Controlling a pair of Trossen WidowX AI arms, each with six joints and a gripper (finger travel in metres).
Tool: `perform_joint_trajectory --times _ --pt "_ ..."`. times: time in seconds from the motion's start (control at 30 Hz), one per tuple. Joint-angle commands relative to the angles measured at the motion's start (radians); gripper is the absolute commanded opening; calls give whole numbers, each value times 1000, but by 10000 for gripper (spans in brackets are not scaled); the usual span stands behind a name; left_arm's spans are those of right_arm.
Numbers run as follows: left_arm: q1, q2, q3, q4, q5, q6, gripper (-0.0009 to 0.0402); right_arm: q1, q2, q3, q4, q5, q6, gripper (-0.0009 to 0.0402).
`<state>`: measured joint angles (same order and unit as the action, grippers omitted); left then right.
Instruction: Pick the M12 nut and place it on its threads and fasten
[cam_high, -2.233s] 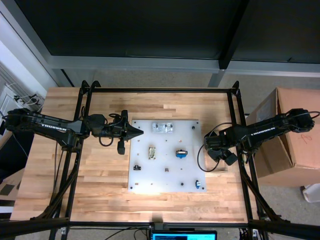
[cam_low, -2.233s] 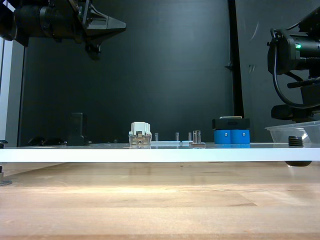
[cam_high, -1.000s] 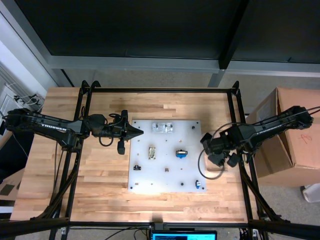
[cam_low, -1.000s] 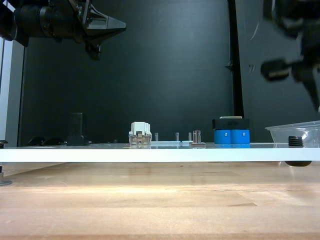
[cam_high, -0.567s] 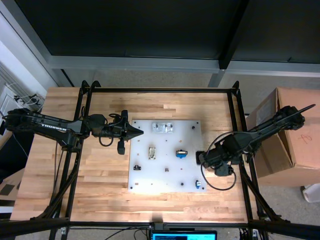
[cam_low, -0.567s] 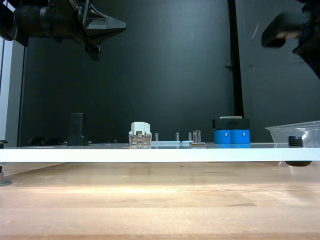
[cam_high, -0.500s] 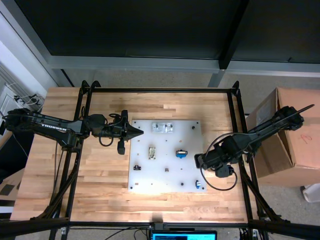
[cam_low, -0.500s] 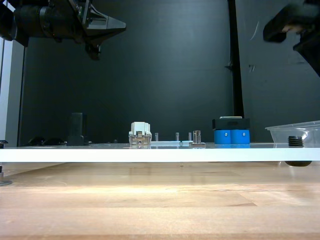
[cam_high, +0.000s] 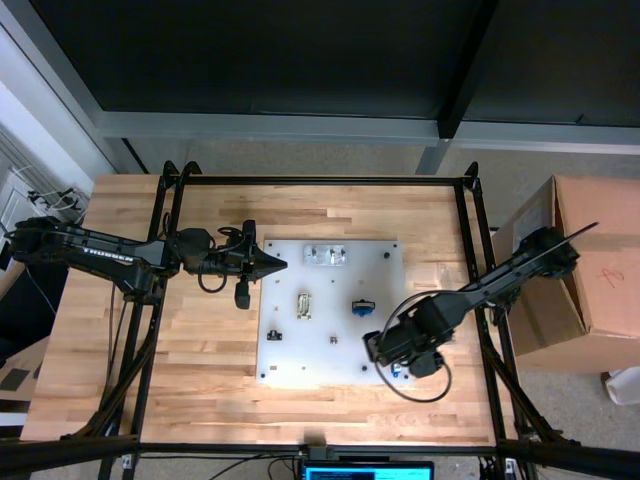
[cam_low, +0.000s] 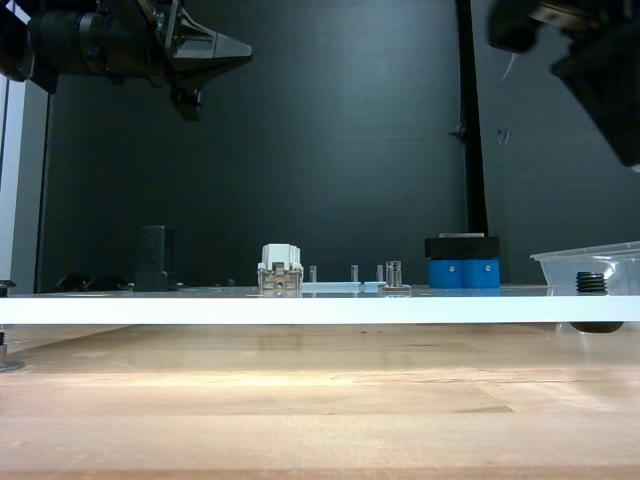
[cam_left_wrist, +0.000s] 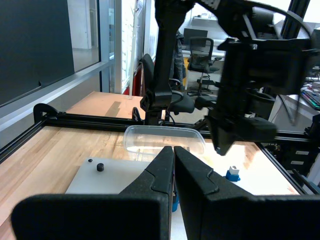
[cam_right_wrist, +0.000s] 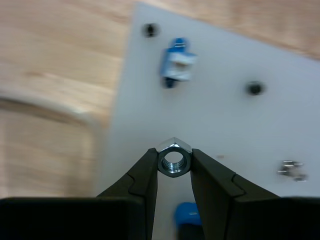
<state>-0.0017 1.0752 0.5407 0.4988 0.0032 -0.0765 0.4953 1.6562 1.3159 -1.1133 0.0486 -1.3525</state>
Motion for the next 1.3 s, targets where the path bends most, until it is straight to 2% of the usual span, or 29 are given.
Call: perform_joint_trajectory --times 0.03,0.4,0.6,0.93,1.3 --pt "0 0 0 0 0 0 0 0 72 85 -3 35 2 2" --pt "0 0 0 0 0 0 0 17 332 344 26 41 17 2" --pt "0 0 0 0 0 0 0 18 420 411 27 37 69 2" --pt "0 0 0 0 0 0 0 17 452 404 25 29 89 2" --pt "0 0 0 0 0 0 0 16 419 339 44 29 92 2"
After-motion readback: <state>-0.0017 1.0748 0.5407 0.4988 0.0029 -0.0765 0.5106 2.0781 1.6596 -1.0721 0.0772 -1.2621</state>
